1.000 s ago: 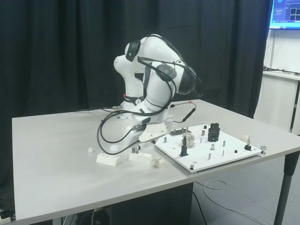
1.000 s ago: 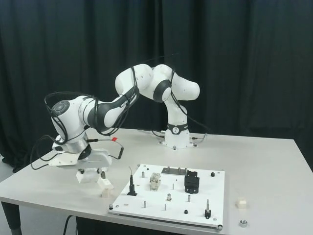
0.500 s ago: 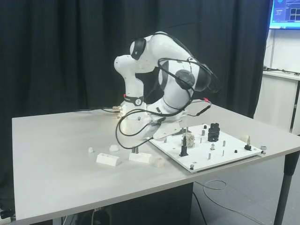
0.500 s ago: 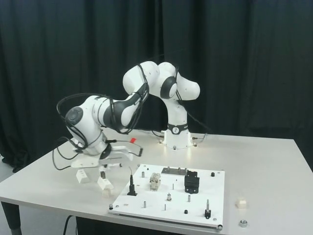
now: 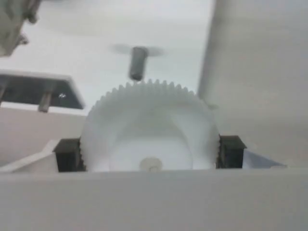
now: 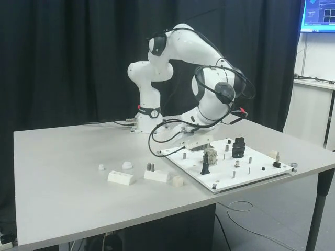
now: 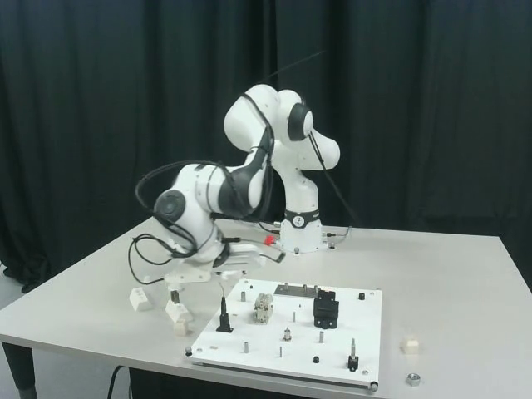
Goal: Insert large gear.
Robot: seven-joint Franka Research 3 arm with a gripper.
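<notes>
The large white gear (image 5: 149,126) with fine teeth fills the wrist view, edge to edge between my two black finger pads (image 5: 67,155). My gripper (image 5: 149,155) is shut on it. Just beyond the gear's rim a short grey peg (image 5: 138,62) stands upright on the white assembly board (image 6: 230,175). In both room views my hand (image 6: 192,137) hovers low over the board's corner nearest the arm's base (image 7: 241,291); the gear itself is hidden under the hand there.
The board carries several pegs, a tall black post (image 6: 205,164) and a black block (image 7: 326,311). Two white blocks (image 6: 120,178) and a small cube (image 6: 178,181) lie on the grey table beside the board. A cube (image 7: 408,343) and a nut (image 7: 413,380) lie past its other side.
My arm has swung from above the white blocks across to the board's near corner, and the elbow has risen.
</notes>
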